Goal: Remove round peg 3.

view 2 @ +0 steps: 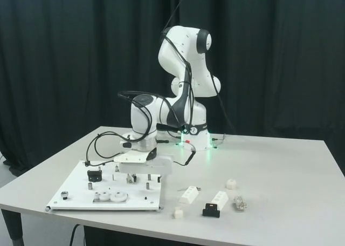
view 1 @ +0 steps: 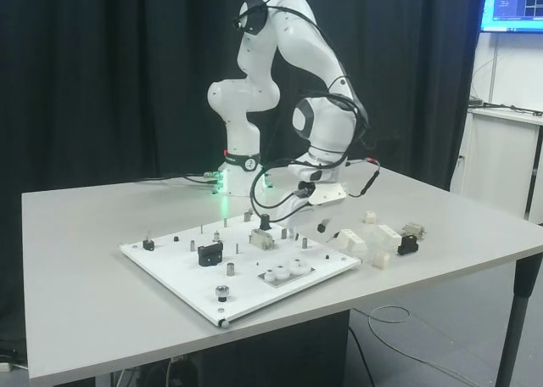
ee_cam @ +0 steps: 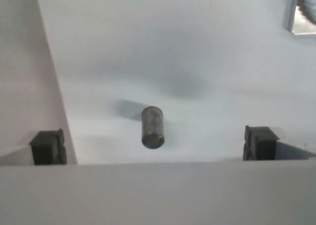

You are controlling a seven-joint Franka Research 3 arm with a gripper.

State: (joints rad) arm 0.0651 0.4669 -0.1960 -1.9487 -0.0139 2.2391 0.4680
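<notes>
White assembly board [view 1: 170, 272] sits on the grey table [view 1: 76, 234]; the arm hangs low over the board's far side. Gripper [ee_cam: 153, 145] is open, holding nothing, black fingertips [ee_cam: 48, 147] spread wide. Round peg [ee_cam: 152, 127] stands upright in the board, roughly midway between the fingertips and clear of both. Peg axis is vertical, directly below the gripper, so the next move is likely a straight descent, then close.

Grey peg [ee_cam: 152, 127], perhaps darker-tipped, on white board [ee_cam: 197, 62].
</notes>
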